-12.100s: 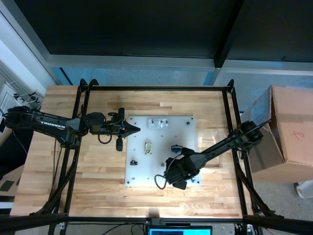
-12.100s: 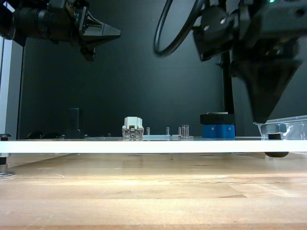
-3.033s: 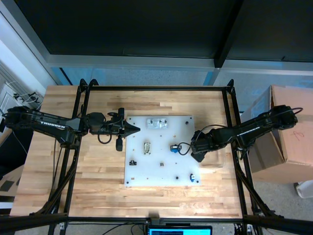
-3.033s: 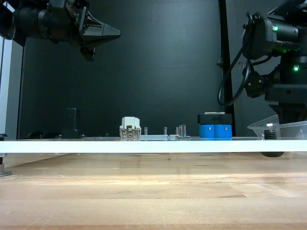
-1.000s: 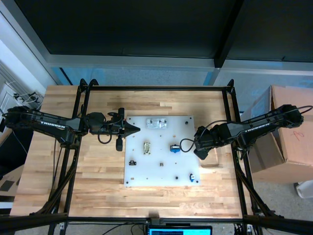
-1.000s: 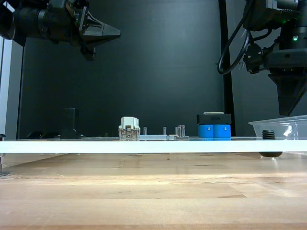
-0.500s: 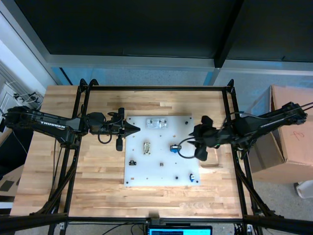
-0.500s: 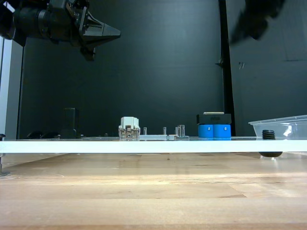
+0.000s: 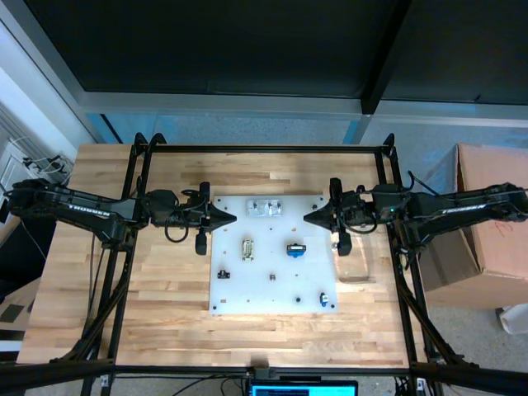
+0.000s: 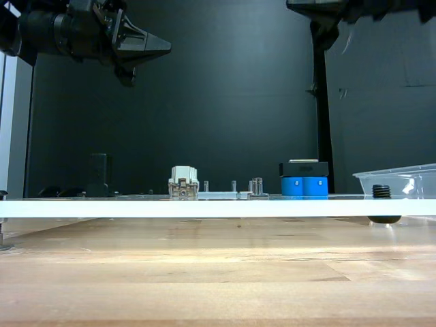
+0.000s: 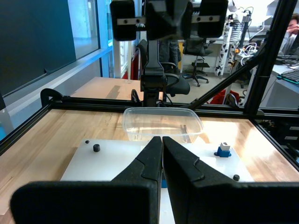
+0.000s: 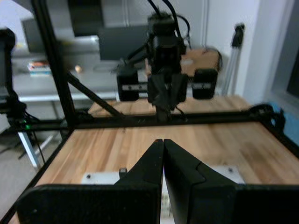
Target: Unfasten the M12 nut and place it in the container
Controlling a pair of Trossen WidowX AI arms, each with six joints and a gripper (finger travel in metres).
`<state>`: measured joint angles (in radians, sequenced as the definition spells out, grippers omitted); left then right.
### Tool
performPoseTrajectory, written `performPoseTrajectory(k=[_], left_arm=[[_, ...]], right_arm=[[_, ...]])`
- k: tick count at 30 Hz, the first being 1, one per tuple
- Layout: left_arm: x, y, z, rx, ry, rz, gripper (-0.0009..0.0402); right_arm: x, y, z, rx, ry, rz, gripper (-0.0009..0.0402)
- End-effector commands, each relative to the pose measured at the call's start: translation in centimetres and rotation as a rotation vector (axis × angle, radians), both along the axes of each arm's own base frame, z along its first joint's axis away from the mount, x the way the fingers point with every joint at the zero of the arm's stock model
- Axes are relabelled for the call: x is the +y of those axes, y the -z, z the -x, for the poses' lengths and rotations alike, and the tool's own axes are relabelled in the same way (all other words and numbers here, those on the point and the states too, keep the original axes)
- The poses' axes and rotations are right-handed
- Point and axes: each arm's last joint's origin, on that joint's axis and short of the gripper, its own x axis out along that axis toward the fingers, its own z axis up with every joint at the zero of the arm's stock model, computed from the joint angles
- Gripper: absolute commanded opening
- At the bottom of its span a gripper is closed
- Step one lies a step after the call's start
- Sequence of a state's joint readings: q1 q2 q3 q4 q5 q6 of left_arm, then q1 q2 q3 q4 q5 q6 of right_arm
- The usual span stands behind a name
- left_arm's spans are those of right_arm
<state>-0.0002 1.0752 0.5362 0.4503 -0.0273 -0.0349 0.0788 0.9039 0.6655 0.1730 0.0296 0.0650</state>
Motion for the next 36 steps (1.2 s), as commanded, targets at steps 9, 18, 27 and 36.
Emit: performPoseTrajectory(k=[9,18,27,36], left_arm=[[0.0,0.0,0.0,-0.001,0.000,0.000,0.0000],[0.0,0.0,0.0,-0.002,0.000,0.000,0.0000],[0.0,0.0,0.0,0.000,0.000,0.000,0.0000],[0.0,0.0,0.0,-0.003,-0.006,-0.006,0.0000]], right_arm=[[-0.8,3.3,0.1,-0.051,0.017,0.005,0.0000],[-1.4,3.0,-0.2,-0.091,0.049,0.017,0.0000],[-2.6,3.6,-1.7,-0.127,0.070,0.024,0.0000],[-2.6,3.8,-1.9,-0.122,0.070,0.022,0.0000]])
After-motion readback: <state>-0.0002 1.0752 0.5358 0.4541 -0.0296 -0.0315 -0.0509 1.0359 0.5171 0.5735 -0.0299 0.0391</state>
